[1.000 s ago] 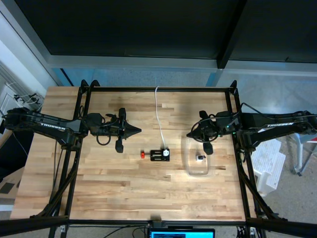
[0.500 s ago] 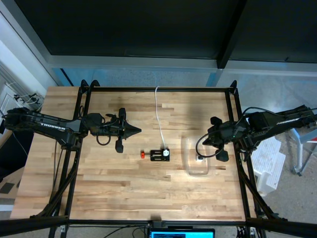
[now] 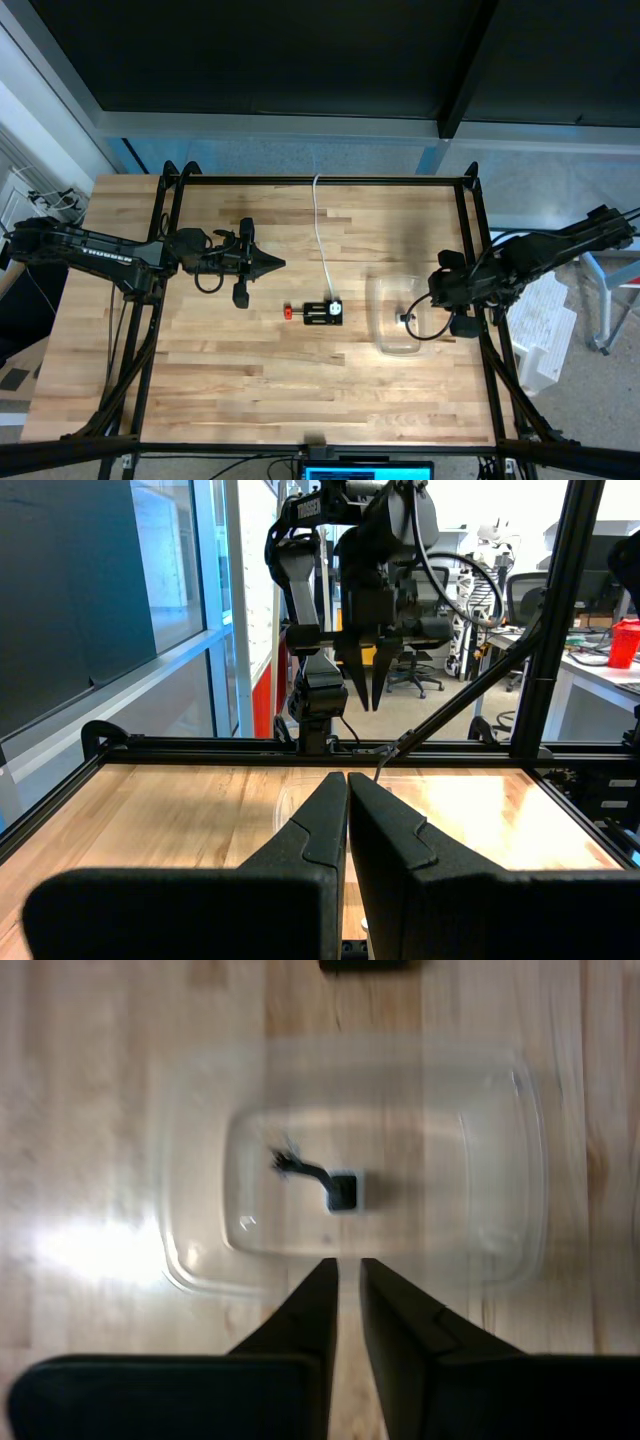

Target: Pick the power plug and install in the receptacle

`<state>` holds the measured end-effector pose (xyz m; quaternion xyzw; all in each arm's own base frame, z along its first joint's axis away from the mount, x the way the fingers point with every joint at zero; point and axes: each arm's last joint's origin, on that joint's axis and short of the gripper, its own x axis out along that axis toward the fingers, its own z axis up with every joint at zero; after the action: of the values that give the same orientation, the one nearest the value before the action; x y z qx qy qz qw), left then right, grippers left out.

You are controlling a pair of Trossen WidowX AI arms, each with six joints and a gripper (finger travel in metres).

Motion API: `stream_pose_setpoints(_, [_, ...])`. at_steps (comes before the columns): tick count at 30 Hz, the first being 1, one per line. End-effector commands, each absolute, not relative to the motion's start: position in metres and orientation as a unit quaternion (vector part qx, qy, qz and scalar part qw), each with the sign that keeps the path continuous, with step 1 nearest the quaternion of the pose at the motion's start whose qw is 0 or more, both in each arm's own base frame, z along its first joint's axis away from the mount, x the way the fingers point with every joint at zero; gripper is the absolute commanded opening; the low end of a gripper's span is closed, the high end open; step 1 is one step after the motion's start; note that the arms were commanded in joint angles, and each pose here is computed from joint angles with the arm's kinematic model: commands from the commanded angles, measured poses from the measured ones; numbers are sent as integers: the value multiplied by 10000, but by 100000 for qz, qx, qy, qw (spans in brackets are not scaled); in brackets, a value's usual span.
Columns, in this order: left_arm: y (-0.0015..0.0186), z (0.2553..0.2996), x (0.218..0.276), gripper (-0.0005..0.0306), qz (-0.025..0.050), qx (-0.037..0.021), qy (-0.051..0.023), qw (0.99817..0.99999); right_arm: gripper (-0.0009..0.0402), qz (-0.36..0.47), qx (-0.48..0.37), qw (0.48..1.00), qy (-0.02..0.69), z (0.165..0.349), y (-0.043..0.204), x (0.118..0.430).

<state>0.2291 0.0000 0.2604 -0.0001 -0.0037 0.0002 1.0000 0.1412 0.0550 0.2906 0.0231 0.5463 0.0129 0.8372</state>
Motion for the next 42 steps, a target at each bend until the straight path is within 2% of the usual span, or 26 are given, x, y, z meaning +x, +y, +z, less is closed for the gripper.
stream_pose_setpoints(1, [0,2605,2292,0,19,9,-410,99999,83,716,1344,82295,56790,2825,586,1484])
stream_pose_setpoints(7, [1,2605,2292,0,38,9,-410,99999,169,796,910,82102,57077,2641,631,1545])
stream_pose_setpoints(12, [1,2605,2292,0,38,9,-410,99999,205,-1018,55,83054,55686,2506,632,1571])
stream_pose_setpoints(20, [1,2605,2292,0,38,9,-410,99999,209,-623,430,83608,54855,2266,666,1638])
stream_pose_setpoints(33, [1,2605,2292,0,38,9,-410,99999,208,-242,805,84251,53861,2019,715,1743])
stream_pose_setpoints(42, [0,2605,2292,0,19,9,-410,99999,208,-99,134,84008,54246,1911,740,1802])
